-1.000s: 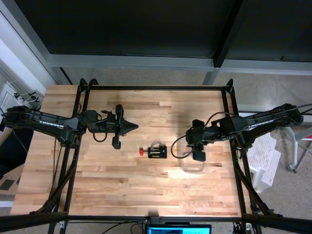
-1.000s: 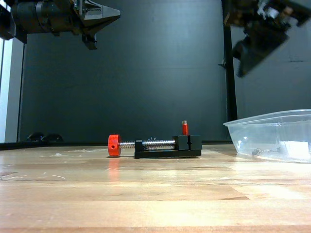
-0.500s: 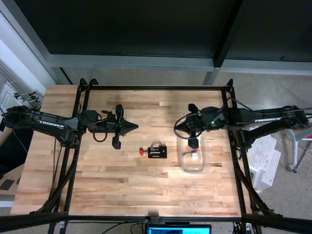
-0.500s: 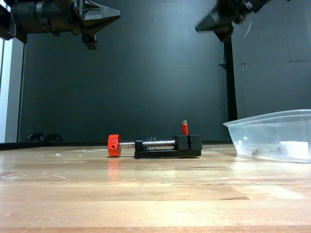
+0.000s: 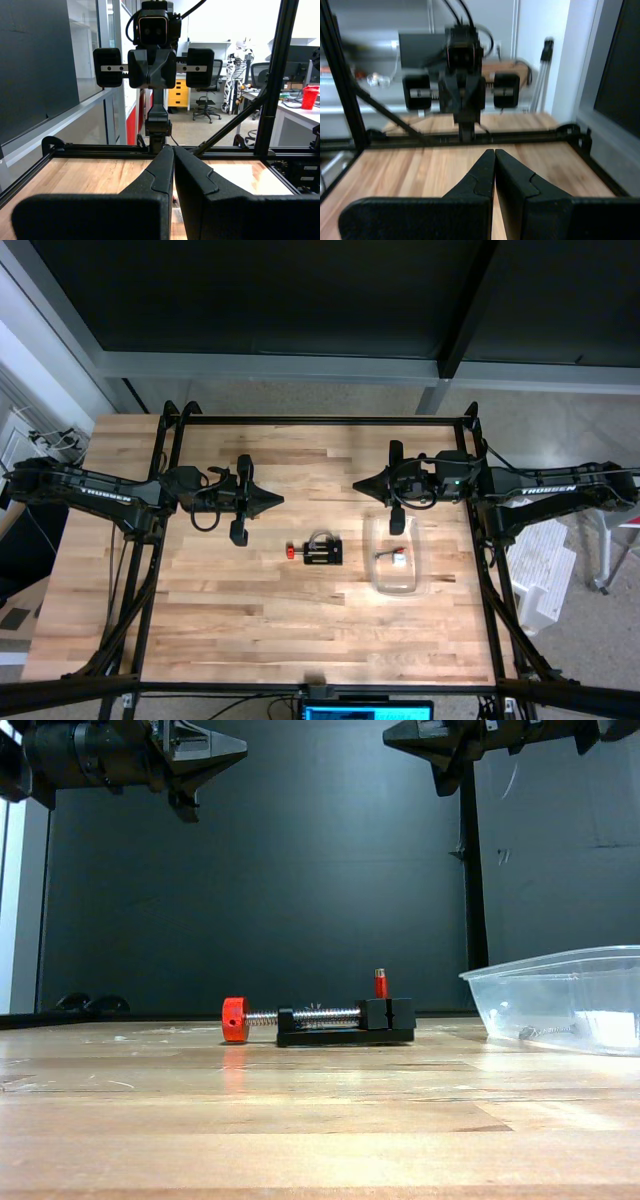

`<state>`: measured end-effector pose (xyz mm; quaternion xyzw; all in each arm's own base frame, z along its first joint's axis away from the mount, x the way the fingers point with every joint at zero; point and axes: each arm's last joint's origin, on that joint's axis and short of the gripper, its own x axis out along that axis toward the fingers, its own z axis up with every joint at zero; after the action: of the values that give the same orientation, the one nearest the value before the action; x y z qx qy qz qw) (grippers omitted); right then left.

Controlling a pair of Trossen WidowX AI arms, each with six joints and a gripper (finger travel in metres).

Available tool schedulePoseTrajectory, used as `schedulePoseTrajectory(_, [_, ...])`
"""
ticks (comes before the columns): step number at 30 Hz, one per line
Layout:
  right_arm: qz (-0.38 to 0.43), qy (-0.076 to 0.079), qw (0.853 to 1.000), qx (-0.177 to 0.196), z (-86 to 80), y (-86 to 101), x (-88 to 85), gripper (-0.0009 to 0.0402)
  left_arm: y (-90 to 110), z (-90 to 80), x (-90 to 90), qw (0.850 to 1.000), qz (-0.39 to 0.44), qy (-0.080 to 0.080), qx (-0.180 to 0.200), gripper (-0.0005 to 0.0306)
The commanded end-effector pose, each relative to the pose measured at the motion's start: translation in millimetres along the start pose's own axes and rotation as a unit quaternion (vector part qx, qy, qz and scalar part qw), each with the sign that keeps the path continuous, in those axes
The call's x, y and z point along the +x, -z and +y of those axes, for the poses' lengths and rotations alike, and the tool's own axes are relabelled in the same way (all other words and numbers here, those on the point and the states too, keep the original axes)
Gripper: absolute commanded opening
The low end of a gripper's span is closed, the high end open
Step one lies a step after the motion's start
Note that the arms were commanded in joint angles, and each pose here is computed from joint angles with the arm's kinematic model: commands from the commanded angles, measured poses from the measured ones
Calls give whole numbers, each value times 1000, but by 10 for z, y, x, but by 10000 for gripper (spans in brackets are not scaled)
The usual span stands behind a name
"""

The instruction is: Remove the RCA connector from the receptacle and place in the container

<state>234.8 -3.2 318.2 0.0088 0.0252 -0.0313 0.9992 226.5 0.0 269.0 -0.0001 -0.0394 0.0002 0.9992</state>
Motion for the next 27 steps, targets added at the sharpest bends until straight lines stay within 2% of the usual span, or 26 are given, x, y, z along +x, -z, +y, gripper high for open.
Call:
schedulePoseTrajectory(1, [-25,-2,1000,1,1,64,-2,0,0,0,1,1000,0,0,0,0])
schedulePoseTrajectory(6, [-55,-6,998,3,0,170,-16,0,1,1,1,1000,0,0,0,0])
schedulePoseTrajectory(11, [-44,-30,999,3,12,247,-20,0,1,0,1,1000,0,0,0,0])
schedulePoseTrajectory(15, [-42,-32,999,4,13,258,-20,0,1,0,1,1000,0,0,0,0])
schedulePoseTrajectory(18, [-39,-39,998,4,17,276,-22,0,1,1,1,1000,0,0,0,0])
schedulePoseTrajectory(27, [-34,-39,999,2,16,310,-24,0,1,0,1,1000,0,0,0,0])
